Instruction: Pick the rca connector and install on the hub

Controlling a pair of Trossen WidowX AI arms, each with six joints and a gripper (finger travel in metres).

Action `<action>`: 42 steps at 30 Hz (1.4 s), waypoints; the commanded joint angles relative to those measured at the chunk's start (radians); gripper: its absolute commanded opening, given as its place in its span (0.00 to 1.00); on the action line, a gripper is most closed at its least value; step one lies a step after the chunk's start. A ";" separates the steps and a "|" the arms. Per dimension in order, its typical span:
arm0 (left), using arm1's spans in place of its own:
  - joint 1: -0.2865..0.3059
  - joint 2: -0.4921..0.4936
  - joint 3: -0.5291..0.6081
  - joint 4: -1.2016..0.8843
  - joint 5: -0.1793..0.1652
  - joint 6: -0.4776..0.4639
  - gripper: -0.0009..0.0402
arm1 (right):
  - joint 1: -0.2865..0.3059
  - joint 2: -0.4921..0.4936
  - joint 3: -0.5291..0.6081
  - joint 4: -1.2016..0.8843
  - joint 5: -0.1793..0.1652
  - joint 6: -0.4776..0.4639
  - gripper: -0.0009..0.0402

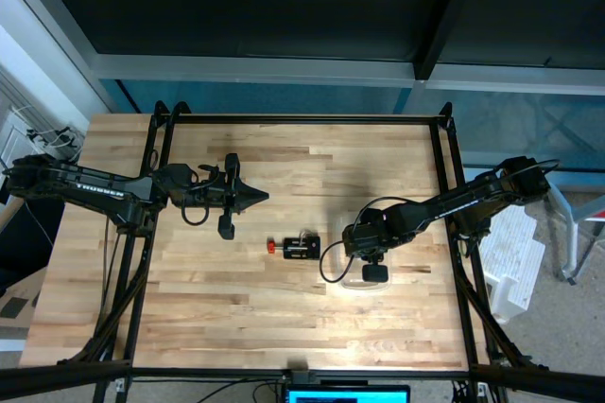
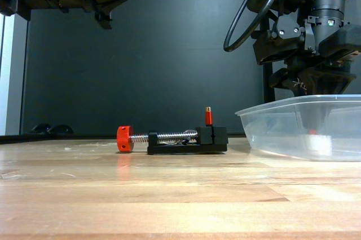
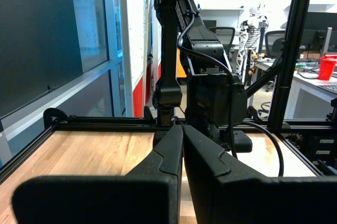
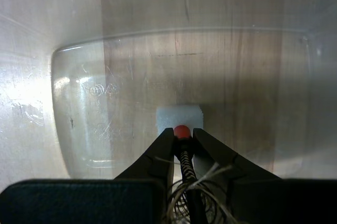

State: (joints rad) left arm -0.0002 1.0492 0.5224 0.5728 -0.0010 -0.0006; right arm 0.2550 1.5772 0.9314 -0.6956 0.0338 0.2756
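Note:
The hub (image 1: 302, 249) is a small black block with a red stub (image 1: 271, 246), lying mid-table; in the low view the hub (image 2: 189, 140) carries an upright red post (image 2: 208, 116). My right gripper (image 4: 182, 133) points down into the clear tray (image 2: 282, 127) and is shut on the rca connector (image 4: 182, 131), a tiny red-tipped piece with a dark ribbed shaft, just over a white foam block (image 4: 179, 116). In the high view the right gripper (image 1: 363, 263) is to the right of the hub. My left gripper (image 1: 257, 197) hovers shut, high and to the left of the hub.
The clear tray (image 1: 354, 282) sits on the wooden table right of the hub, holding only the foam block (image 2: 320, 143). A black frame (image 1: 302, 119) borders the table. Thin pale threads lie between the right fingers.

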 commanded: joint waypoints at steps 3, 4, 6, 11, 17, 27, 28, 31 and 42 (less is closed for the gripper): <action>0.000 0.000 0.000 0.000 0.000 0.000 0.02 | 0.000 -0.001 0.000 0.000 0.001 0.000 0.02; 0.000 0.000 0.000 0.000 0.000 0.000 0.02 | 0.000 -0.001 0.000 0.000 0.001 0.000 0.02; 0.000 0.000 0.000 0.000 0.000 0.000 0.02 | 0.000 -0.003 0.000 0.000 0.001 0.000 0.02; 0.000 0.000 0.000 0.000 0.000 0.000 0.02 | 0.000 -0.011 0.004 -0.005 0.001 0.000 0.02; 0.000 0.000 0.000 0.000 0.000 0.000 0.02 | 0.000 -0.022 0.011 -0.006 0.001 -0.002 0.02; 0.000 0.000 0.000 0.000 0.000 0.000 0.02 | 0.000 -0.051 0.055 -0.089 0.027 -0.004 0.02; 0.000 0.000 0.000 0.000 0.000 0.000 0.02 | 0.000 -0.053 0.061 -0.097 0.027 -0.004 0.02; 0.000 0.000 0.000 0.000 0.000 0.000 0.02 | 0.000 -0.064 0.078 -0.126 0.027 -0.004 0.02; 0.000 0.000 0.000 0.000 0.000 0.000 0.02 | 0.000 -0.080 0.087 -0.140 0.027 -0.004 0.02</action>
State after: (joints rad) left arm -0.0002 1.0492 0.5228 0.5728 -0.0010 -0.0006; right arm 0.2550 1.4967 1.0195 -0.8368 0.0605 0.2714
